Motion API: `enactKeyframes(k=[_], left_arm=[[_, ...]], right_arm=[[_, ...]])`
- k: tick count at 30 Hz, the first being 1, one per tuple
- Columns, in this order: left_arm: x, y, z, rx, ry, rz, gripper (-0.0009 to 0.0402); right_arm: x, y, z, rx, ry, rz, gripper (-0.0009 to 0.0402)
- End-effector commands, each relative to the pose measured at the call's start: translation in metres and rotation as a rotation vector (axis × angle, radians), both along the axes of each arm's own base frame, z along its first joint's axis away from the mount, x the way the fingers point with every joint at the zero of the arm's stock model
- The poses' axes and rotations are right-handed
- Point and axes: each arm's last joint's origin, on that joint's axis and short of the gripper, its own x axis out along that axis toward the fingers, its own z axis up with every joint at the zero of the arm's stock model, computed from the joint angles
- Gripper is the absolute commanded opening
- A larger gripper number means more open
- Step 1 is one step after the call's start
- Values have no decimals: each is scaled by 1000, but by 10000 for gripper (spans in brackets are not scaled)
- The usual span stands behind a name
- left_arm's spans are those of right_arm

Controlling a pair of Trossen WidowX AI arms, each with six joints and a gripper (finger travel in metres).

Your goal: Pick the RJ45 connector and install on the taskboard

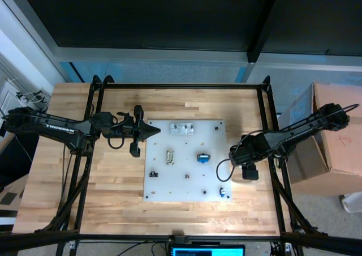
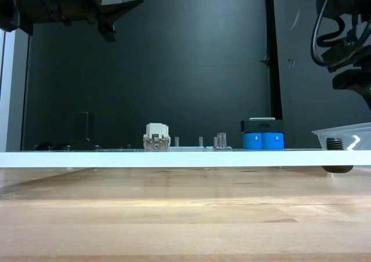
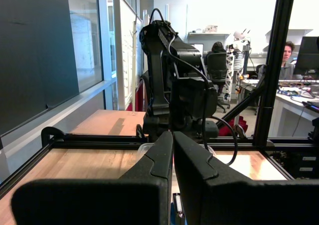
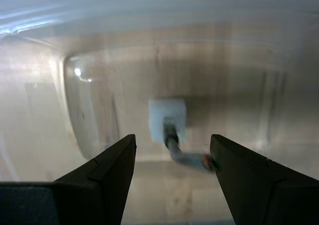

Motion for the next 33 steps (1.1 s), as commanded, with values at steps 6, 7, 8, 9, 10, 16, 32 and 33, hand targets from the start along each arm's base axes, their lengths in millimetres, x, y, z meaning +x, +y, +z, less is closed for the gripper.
enactKeyframes(k=[6, 7, 8, 9, 10, 16, 32, 33], left_arm=[[0, 0, 0, 0, 0, 0, 1], [0, 0, 0, 0, 0, 0, 1], [0, 0, 0, 0, 0, 0, 1], [0, 0, 0, 0, 0, 0, 1], [0, 0, 0, 0, 0, 0, 1], [0, 0, 0, 0, 0, 0, 1], [0, 0, 0, 0, 0, 0, 1], [0, 0, 0, 0, 0, 0, 1]], right_arm=[[-2, -1, -11, -2, -2, 1, 199], [-3, -1, -13, -1, -1, 2, 193], [-3, -1, -14, -1, -1, 4, 186], [-3, -1, -15, 0, -2, 4, 178], [-3, -1, -15, 2, -7, 5, 170], [-4, -1, -17, 3, -11, 8, 108], [-1, 1, 0, 12, -26, 7, 2], [0, 2, 4, 13, -30, 7, 2]])
